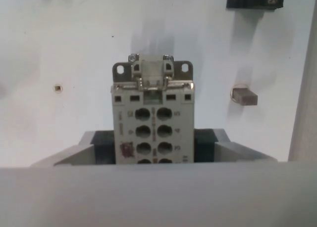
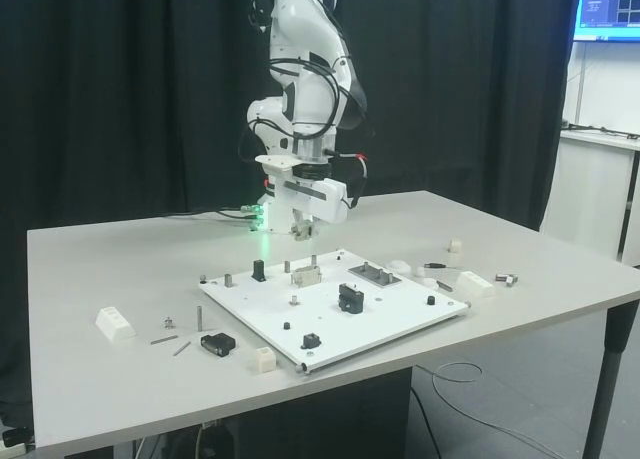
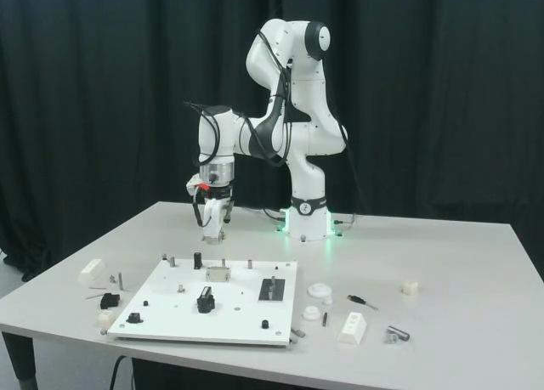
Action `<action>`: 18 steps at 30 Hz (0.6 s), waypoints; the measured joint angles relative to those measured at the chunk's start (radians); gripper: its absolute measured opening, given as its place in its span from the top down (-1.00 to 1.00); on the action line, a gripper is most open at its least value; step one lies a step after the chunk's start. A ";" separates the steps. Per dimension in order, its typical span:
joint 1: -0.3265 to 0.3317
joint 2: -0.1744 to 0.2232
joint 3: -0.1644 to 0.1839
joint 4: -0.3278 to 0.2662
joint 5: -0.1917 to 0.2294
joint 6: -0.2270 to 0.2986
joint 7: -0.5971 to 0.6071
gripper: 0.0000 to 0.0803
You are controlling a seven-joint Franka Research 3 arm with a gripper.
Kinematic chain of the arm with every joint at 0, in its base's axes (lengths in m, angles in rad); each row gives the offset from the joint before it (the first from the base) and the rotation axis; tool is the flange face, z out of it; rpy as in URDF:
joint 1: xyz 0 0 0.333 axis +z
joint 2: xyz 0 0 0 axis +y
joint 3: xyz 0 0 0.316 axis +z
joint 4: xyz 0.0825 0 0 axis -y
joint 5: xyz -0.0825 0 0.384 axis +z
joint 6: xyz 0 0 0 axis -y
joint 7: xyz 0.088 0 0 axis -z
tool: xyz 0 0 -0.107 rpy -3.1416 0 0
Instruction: Place waterproof.
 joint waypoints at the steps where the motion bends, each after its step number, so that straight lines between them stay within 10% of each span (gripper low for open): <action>1: 0.000 0.000 0.000 0.000 0.000 0.000 0.000 0.21; 18: 0.000 0.000 0.000 0.004 -0.006 0.002 0.000 0.21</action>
